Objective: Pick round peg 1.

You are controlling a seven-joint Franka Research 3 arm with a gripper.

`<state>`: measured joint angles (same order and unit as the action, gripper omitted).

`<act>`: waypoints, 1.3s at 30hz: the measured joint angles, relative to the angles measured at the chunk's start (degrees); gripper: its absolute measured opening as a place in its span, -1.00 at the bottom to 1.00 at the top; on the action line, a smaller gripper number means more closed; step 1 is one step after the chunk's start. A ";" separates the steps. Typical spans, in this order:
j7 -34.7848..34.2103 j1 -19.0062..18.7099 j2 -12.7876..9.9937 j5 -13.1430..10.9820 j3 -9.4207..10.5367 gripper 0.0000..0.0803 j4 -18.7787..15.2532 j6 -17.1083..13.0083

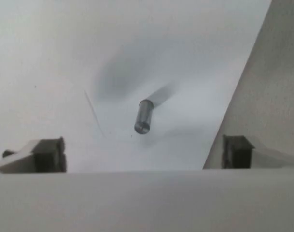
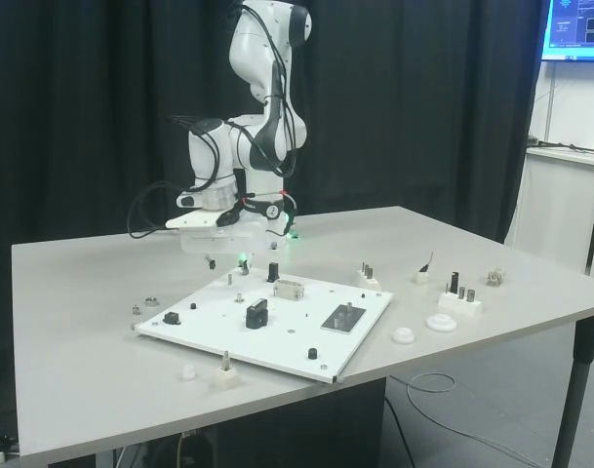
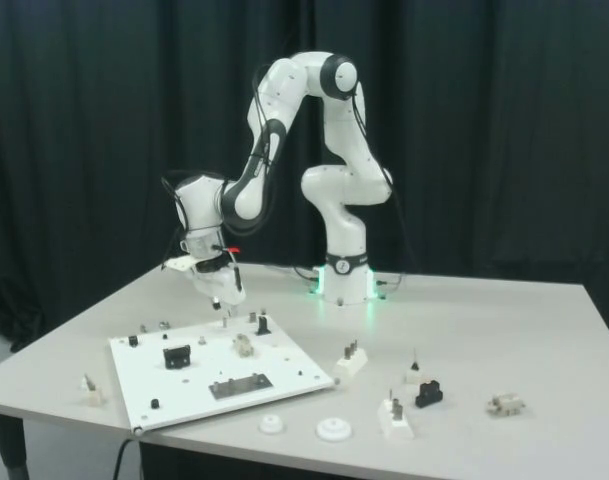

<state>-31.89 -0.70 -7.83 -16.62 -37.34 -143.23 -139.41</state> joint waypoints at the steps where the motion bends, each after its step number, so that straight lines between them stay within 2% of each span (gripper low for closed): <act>1: 0.00 0.00 0.02 0.10 -0.02 0.68 0.09 0.00; 3: 0.00 0.00 0.10 0.29 -0.06 0.68 0.26 0.00; 4: -0.02 0.00 0.15 0.39 -0.08 0.92 0.35 0.00; 10: -0.03 0.00 0.48 1.25 -0.12 0.92 0.79 0.02; 11: -0.03 0.00 0.58 1.55 -0.11 0.98 0.85 0.02; 29: -0.03 -0.82 3.55 4.75 0.24 0.99 1.72 0.02; 34: 0.10 -1.94 4.41 6.02 0.43 0.99 2.06 -0.13; 39: 0.69 -3.58 5.02 6.19 1.02 0.99 2.56 -0.65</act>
<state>-31.20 -4.28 -2.81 -10.43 -36.32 -140.67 -140.05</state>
